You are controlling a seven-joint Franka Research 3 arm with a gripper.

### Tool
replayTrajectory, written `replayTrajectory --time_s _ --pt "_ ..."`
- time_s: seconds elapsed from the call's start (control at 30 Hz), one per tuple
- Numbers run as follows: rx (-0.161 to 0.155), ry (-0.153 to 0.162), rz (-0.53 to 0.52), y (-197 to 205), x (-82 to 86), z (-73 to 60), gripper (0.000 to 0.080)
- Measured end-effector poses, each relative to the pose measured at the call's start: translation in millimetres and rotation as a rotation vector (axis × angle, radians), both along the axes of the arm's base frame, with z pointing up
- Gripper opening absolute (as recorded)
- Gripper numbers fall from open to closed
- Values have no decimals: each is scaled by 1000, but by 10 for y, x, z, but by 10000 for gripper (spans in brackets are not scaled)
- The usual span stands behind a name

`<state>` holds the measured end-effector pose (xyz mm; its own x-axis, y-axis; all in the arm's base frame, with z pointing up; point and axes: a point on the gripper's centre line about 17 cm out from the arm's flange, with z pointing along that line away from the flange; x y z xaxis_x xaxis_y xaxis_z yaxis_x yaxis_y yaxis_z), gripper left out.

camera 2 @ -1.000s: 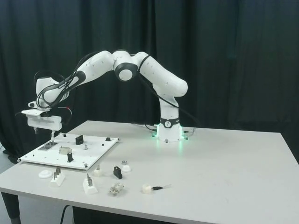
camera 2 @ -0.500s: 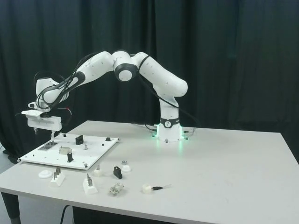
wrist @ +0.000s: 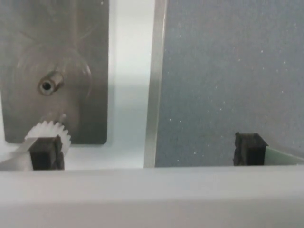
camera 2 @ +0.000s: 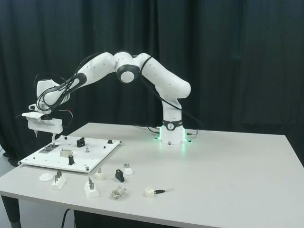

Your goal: Insert small gear.

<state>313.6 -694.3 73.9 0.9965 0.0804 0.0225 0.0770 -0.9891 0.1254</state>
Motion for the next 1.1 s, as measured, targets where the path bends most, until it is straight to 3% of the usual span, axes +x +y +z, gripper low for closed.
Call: replayTrajectory --time_s 0.37,0.67,1.1 --pt "0 0 4 -1 -2 -6 800" --pt "7 15 9 -9 -74 -124 800" --pt "7 18 11 -35 -77 -172 800"
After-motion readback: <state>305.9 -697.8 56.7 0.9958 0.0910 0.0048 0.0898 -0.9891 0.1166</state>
